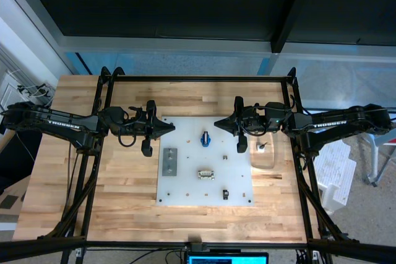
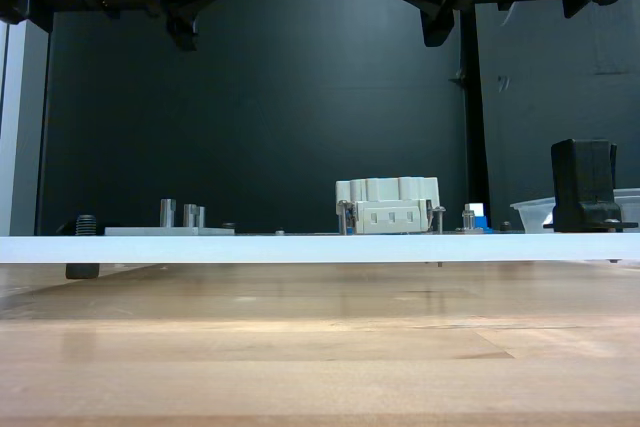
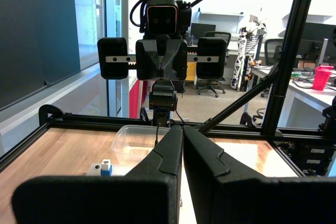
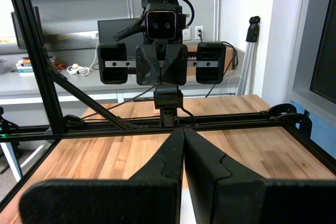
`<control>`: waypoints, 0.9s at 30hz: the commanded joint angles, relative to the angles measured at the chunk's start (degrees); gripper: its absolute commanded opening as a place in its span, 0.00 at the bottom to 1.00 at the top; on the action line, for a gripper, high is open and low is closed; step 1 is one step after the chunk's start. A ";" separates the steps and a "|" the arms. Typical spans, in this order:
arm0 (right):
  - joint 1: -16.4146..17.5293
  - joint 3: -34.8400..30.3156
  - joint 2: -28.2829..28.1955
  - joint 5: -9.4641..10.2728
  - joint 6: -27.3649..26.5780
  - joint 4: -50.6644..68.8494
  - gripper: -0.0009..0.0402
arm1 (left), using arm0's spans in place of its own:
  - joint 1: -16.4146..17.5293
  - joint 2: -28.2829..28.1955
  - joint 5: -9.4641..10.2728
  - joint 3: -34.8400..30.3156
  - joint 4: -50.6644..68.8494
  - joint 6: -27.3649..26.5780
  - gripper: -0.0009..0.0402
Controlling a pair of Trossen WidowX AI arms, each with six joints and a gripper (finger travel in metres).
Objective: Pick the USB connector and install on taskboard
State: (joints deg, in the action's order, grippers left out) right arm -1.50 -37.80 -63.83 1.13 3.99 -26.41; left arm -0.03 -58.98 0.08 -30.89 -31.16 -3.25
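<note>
Nothing is done: my left gripper (image 1: 172, 127) and right gripper (image 1: 216, 124) hover closed, empty, over the white square taskboard (image 1: 185, 187); the tiny black-and-metal USB connector (image 1: 262, 147) lies in a clear tray (image 1: 263, 161).

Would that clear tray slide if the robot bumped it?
Probably: the clear tray looks thin and light, just resting on the table beside the taskboard. Likely bendy too. The left gripper and right gripper hover above, shut.

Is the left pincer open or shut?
Shut: left pincer's fingers touch. The right pincer is shut too; both hover high above the taskboard.
</note>
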 commanded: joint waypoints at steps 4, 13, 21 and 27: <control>0.02 -0.02 -0.02 0.15 -1.51 -0.02 0.02 | 0.02 0.00 -0.02 0.02 -0.02 0.02 0.02; 0.02 -0.50 0.24 0.22 1.31 5.29 0.02 | 0.02 0.00 -0.02 0.02 -0.02 0.02 0.02; -0.02 -6.27 1.46 -0.07 1.09 29.24 0.02 | 0.02 0.00 -0.02 0.00 -0.02 0.02 0.02; 0.00 -10.10 3.17 -0.09 0.17 43.93 0.02 | 0.02 0.00 -0.02 0.00 -0.02 0.02 0.02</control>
State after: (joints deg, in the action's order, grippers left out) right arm -1.52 -47.27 -61.06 1.10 4.58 14.81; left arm -0.01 -58.98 0.05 -30.89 -31.16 -3.22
